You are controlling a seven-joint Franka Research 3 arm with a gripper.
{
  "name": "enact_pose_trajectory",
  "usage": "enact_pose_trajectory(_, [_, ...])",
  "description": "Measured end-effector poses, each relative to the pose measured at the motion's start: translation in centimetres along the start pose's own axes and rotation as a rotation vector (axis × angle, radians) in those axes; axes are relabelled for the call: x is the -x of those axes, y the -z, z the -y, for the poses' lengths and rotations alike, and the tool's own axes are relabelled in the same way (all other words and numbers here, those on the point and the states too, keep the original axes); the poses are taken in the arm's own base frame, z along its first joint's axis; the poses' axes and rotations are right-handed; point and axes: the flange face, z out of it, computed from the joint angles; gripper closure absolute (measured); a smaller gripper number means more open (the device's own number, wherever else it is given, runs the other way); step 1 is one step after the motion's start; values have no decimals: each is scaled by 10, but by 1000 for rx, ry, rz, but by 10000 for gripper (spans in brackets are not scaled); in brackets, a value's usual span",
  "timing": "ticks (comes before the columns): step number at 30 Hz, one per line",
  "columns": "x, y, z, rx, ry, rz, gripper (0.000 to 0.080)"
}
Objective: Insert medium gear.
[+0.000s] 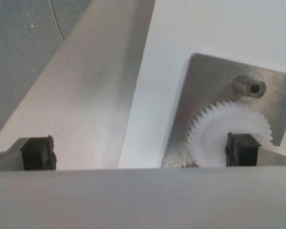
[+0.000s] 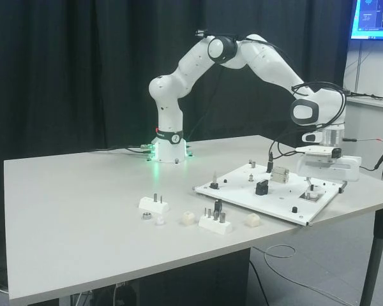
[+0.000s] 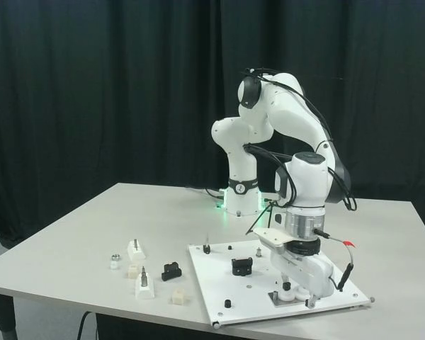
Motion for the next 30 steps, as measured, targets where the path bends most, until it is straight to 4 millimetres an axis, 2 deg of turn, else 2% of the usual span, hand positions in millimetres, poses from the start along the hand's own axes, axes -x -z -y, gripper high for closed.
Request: enact_pose_trajectory(30, [-2,-1,-2,36,-3,-19,3])
